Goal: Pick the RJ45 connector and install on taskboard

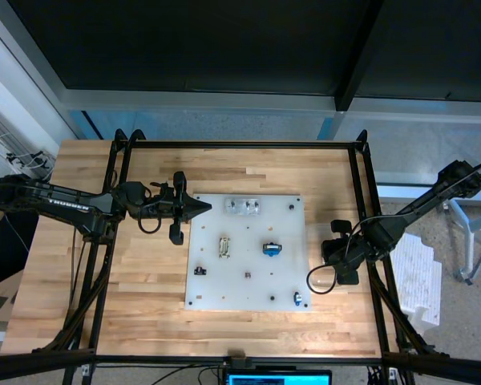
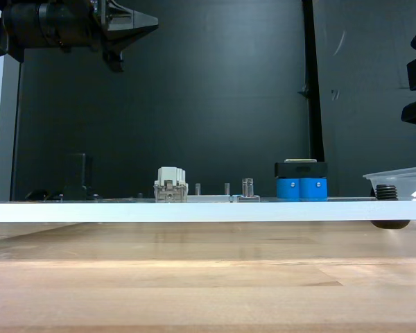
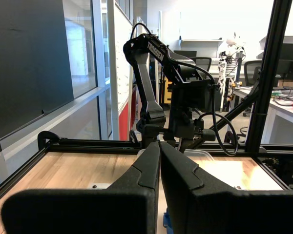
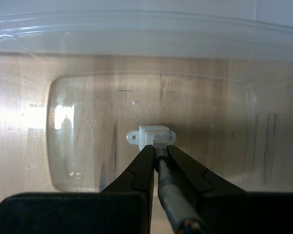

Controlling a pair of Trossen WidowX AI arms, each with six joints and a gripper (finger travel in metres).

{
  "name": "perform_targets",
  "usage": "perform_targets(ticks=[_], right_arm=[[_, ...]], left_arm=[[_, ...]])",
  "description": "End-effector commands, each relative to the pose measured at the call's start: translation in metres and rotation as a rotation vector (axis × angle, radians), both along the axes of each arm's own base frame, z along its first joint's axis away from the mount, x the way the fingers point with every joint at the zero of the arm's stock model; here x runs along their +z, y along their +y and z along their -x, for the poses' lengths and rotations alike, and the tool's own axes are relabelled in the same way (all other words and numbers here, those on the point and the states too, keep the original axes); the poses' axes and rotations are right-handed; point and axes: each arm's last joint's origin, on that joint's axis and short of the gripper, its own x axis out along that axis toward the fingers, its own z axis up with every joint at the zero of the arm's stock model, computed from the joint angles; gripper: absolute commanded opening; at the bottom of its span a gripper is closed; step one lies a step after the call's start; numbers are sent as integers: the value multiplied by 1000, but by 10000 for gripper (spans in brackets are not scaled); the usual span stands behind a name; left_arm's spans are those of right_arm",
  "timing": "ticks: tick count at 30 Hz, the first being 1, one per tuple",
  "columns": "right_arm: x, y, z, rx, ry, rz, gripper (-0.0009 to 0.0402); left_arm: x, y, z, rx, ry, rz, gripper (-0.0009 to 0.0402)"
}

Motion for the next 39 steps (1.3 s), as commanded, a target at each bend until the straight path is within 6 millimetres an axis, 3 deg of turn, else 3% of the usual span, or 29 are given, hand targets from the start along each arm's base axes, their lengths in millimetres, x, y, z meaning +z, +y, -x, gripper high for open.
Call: perform_targets(ticks=[1,12,30,39], right_arm=[[1,0,0,1,-1,-5,3],[15,1,0,7,14,-8,0],[74,5,-3,20,-8,-96,0],[80,6,-4,13,-26,-110,0]], left_arm=[[0,0,0,0,0,0,0],[0,0,0,0,-1,0,0],[0,0,0,0,-1,0,0],[0,0,0,0,-1,0,0]])
